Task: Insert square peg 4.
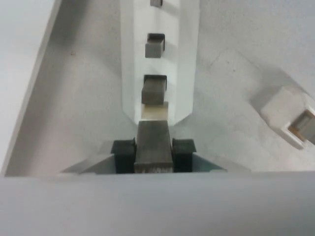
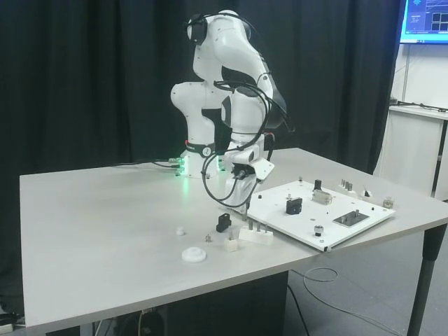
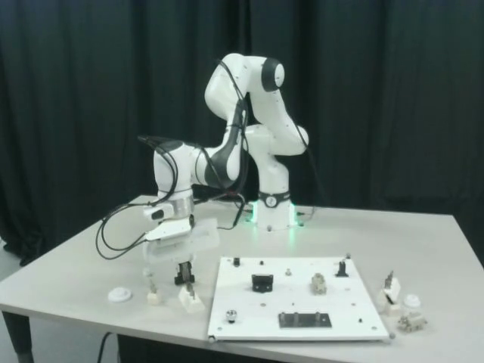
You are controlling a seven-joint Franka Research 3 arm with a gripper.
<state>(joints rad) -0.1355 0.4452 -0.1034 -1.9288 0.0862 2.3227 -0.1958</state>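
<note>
My gripper (image 1: 154, 151) is shut on a grey square peg (image 1: 154, 140), one black finger (image 1: 123, 150) on each side of it. The peg's lower end points at the near end of a white peg holder (image 1: 183, 59), over a pale slot (image 1: 155, 112); whether it touches the slot is hidden. In the holder, further along, stand other grey square pegs (image 1: 153, 91), (image 1: 153, 48). In the room views the gripper (image 2: 241, 210) (image 3: 184, 278) hangs just above the holder (image 2: 256, 236) (image 3: 190, 302), near the table's front edge.
A small white block (image 1: 290, 115) (image 2: 229, 245) (image 3: 153, 297) carrying one peg lies beside the holder. A white task board (image 2: 329, 210) (image 3: 295, 302) with several fixtures lies next to it. A white disc (image 2: 193, 255) (image 3: 119, 294) and a black part (image 2: 222, 222) lie nearby.
</note>
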